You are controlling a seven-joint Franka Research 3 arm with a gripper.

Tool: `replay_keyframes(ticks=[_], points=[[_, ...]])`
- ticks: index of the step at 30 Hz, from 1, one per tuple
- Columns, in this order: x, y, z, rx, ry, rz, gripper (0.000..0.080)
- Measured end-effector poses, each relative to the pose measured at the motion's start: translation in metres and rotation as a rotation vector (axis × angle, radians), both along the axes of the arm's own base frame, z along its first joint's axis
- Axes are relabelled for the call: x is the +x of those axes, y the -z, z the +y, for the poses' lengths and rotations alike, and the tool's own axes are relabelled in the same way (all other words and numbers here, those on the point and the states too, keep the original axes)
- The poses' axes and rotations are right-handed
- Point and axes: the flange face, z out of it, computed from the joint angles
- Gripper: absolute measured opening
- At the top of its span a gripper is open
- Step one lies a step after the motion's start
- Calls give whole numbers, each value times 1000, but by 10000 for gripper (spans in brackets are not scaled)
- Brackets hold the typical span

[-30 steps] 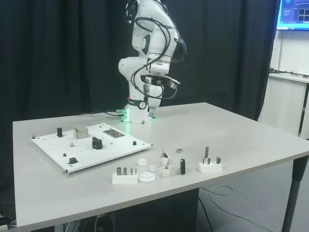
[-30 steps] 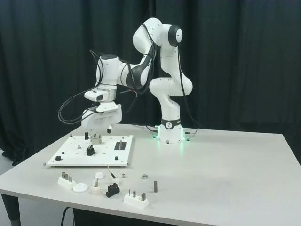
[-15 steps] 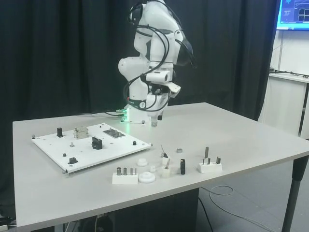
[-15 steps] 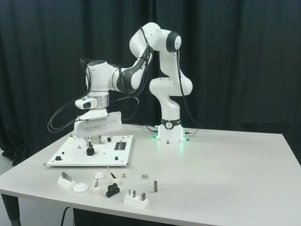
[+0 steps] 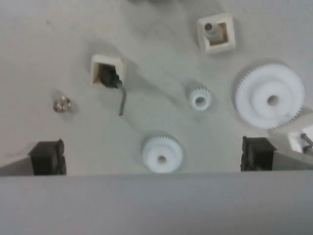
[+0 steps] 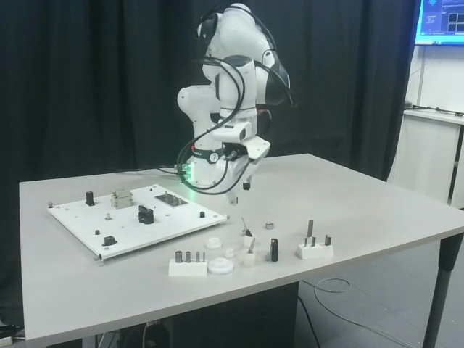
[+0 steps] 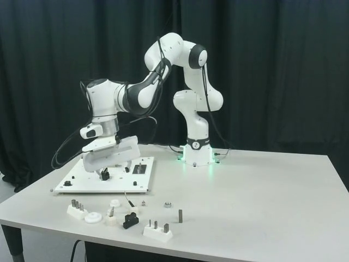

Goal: Pick USB.

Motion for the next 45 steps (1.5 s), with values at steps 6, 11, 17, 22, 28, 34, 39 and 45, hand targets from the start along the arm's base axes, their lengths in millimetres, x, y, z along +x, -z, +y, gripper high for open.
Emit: replay_keyframes(ticks=[6, 11, 17, 22, 28, 34, 39, 45], points=[[4, 13, -3, 44, 64, 1, 800], [3, 26, -3, 73, 94, 16, 800], [-1, 40, -1, 101, 128, 60, 800], [-5, 48, 1, 110, 239, 116, 800], [-9, 54, 4, 125, 252, 160, 800], [-10, 62, 5, 129, 214, 172, 800], [-11, 69, 4, 132, 163, 174, 800], [-7, 79, 2, 124, 124, 167, 800]])
